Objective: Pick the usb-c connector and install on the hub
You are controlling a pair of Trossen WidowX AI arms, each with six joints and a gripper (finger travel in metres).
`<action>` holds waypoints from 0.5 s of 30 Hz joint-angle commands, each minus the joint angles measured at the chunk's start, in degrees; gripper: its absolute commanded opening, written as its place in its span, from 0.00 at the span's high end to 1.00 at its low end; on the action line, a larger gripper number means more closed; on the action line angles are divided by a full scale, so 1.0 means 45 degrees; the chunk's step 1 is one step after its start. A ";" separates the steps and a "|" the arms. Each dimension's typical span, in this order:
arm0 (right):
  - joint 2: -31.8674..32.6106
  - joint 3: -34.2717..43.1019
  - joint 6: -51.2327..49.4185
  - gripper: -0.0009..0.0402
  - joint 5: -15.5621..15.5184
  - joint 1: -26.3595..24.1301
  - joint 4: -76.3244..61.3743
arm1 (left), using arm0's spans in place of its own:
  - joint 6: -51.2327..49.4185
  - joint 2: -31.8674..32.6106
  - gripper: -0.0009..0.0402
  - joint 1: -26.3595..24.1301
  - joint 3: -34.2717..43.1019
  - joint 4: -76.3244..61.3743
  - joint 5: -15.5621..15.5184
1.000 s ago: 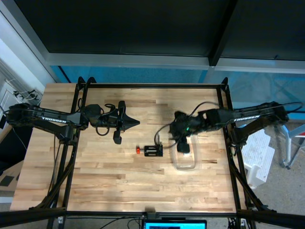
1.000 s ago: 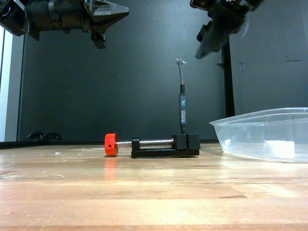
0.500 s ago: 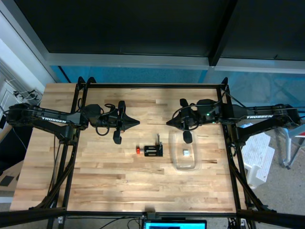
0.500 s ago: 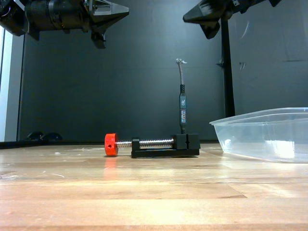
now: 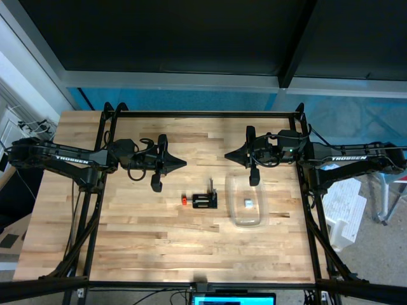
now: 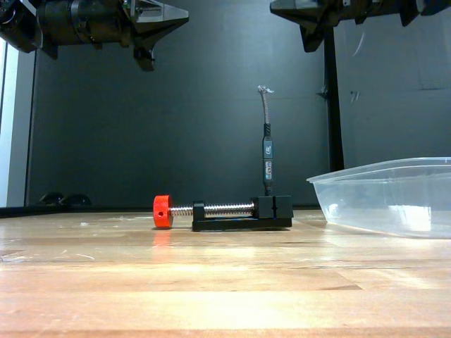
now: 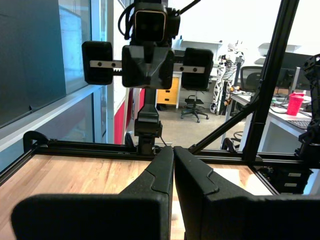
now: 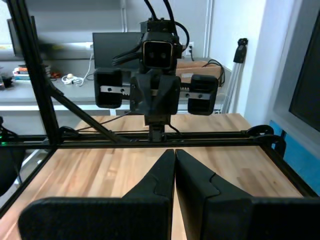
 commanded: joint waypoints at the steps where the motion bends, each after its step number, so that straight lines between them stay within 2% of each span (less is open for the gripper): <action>1: -0.0053 -0.0355 0.0393 0.98 0.0039 0.0010 0.0748 | 0.0000 0.0000 0.98 0.0000 0.0005 0.0000 0.0005; 4: -0.0053 -0.0724 0.0962 0.98 0.0107 0.0015 0.1530 | 0.0000 0.0000 0.98 0.0000 0.0005 -0.0005 0.0005; 15: -0.0078 -0.1248 0.0811 0.98 0.0102 0.0024 0.1836 | 0.0000 0.0000 0.98 0.0005 0.0005 0.0005 0.0005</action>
